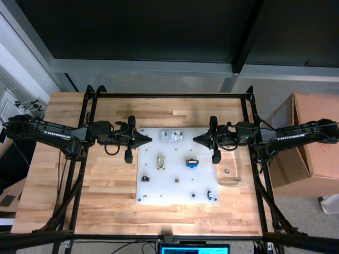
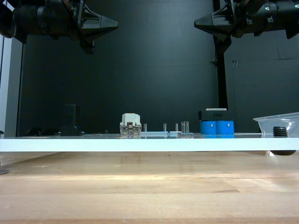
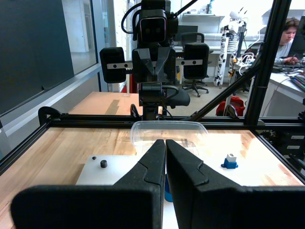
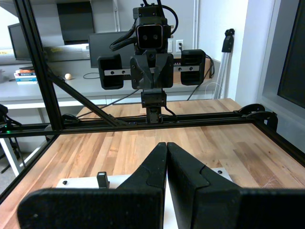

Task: Pick the M12 nut and place it on its threads and fasten

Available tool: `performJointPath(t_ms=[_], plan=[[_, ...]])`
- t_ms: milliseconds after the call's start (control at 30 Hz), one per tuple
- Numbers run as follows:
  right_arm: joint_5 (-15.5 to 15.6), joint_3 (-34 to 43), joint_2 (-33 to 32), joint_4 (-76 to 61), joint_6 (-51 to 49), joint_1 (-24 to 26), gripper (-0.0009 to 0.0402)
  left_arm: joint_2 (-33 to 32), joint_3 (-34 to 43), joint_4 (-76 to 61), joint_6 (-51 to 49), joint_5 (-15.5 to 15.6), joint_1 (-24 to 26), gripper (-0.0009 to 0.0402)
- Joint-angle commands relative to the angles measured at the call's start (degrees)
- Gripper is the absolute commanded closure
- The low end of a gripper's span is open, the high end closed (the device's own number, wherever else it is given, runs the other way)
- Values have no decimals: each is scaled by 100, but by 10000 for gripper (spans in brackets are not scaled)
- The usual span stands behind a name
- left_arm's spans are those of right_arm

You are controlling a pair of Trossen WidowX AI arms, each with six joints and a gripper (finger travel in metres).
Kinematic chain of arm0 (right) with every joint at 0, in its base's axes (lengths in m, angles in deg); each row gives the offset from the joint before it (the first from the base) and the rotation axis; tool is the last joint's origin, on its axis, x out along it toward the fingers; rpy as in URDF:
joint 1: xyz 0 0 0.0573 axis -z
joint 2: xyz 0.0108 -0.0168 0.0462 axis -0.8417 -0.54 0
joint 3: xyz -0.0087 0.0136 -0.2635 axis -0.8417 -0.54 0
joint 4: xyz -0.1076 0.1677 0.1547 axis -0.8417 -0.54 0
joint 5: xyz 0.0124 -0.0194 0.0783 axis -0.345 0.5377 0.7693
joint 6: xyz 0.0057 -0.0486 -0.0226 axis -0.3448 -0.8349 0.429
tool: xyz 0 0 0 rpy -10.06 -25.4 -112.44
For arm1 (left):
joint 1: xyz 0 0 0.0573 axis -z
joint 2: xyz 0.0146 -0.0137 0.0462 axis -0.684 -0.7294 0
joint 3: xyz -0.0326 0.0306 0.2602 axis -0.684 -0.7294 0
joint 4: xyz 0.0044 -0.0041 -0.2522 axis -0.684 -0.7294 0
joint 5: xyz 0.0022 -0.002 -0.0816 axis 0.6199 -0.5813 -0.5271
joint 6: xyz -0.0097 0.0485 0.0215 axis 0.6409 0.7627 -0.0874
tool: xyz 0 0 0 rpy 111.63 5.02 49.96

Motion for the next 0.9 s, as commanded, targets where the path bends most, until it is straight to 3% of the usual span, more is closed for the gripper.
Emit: performJointPath(t_ms=[33, 567, 667, 833, 900], plan=[[-2, 0, 0, 2, 0, 0, 393, 0, 2, 0, 0, -2, 0, 393], [-11, 0, -9, 181, -4, 2, 393, 0, 2, 0, 0, -2, 0, 393], [-221, 0, -4, 168, -22, 2, 393, 0, 2, 0, 0, -2, 0, 393], [-186, 11, -4, 153, 118, -2, 393, 0, 2, 0, 0, -2, 0, 393], [120, 22, -2, 72, 136, -2, 393, 0, 2, 0, 0, -2, 0, 393]])
